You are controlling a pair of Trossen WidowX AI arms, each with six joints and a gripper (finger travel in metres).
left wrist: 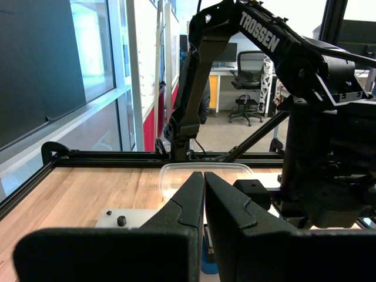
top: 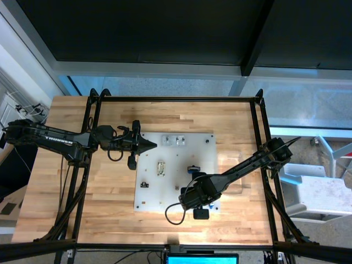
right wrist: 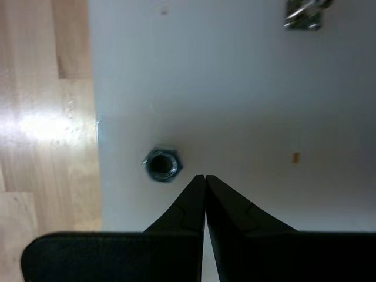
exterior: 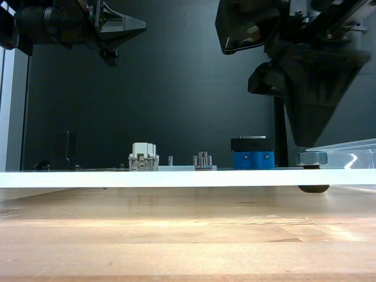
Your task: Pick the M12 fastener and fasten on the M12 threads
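White "TROSSEN" lettering is showing along the right arm (left wrist: 258,29). Near the near right edge of the white board (right wrist: 235,88), on the wooden worktop (top: 82,181), the M12 fastener (exterior: 312,158) is sitting on its stud (right wrist: 160,166), hiding the ribs. The right gripper (right wrist: 204,176) is hovering just beside it, closed and empty. The left gripper (left wrist: 204,174), also closed, is hanging above the board's far left edge.

— Is anything reading clearly on this rig?

— Yes. White capitals are spelling "TROSSEN" along a black link of the right arm (left wrist: 264,32), showing in the left wrist view beyond the left gripper (left wrist: 204,174).

— Where are the grippers sitting?

— The left gripper is hanging high over the far left edge of the white board (top: 159,192). The right gripper (right wrist: 204,176) is hovering low over its near right edge.

— Any other print?

— From above, the left arm (top: 58,141) is carrying small white lettering that is looking like the same word.
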